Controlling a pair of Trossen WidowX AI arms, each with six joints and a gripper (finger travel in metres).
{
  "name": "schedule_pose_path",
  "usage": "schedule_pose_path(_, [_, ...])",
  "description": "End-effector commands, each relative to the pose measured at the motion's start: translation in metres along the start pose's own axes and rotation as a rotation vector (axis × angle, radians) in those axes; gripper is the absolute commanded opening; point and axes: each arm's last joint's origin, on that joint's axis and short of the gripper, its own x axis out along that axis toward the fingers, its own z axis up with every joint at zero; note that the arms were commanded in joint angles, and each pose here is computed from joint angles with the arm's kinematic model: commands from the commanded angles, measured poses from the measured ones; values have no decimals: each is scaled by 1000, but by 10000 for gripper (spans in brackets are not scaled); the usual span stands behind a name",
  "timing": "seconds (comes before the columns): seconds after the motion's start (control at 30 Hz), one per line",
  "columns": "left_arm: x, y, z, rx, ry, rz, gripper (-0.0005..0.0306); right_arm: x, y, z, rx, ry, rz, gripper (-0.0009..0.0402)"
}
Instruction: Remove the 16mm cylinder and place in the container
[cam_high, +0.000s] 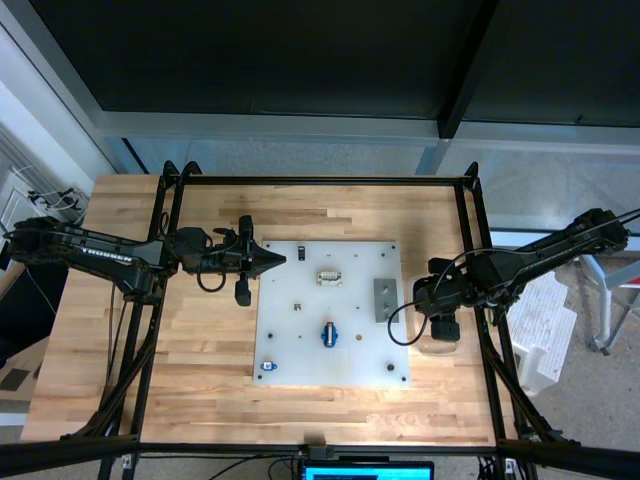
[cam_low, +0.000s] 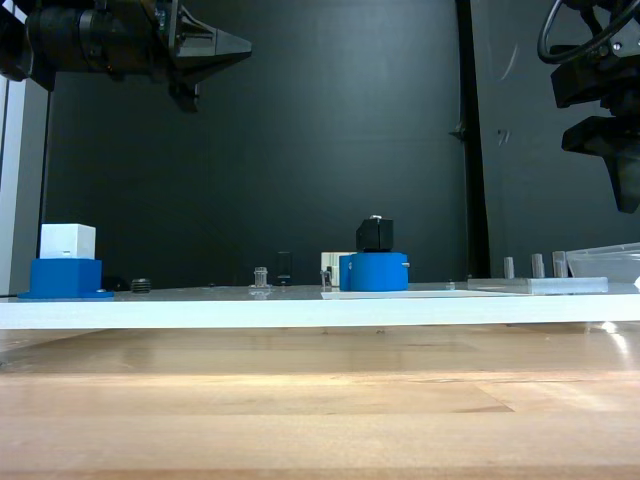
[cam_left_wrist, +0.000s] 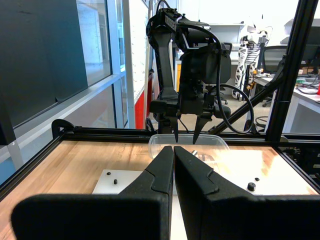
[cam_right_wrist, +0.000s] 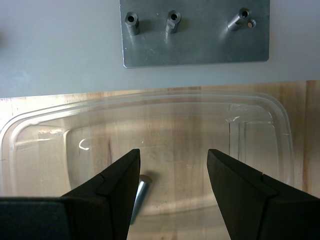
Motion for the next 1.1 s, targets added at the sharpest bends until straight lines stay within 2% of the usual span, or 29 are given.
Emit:
schedule_pose_path(0.03, [0, 0, 0, 0, 0, 0, 0, 0, 0, 0, 6, -1, 0, 185])
schedule_pose_path(0.27, [0, 0, 0, 0, 0, 0, 0, 0, 0, 1, 7, -9, 3, 182])
schedule_pose_path(0.57, [0, 0, 0, 0, 0, 0, 0, -5, -6, 19, 55, -197, 56, 169])
schedule_pose_path(0.87, [0, 0, 0, 0, 0, 0, 0, -14, -16, 52, 7, -510, 76, 95])
schedule_pose_path(1.03, [0, 0, 0, 0, 0, 0, 0, -17, -23, 68, 15, -727, 78, 46])
schedule_pose_path(1.1, [0, 0, 0, 0, 0, 0, 0, -17, -26, 73, -2, -812, 95, 27])
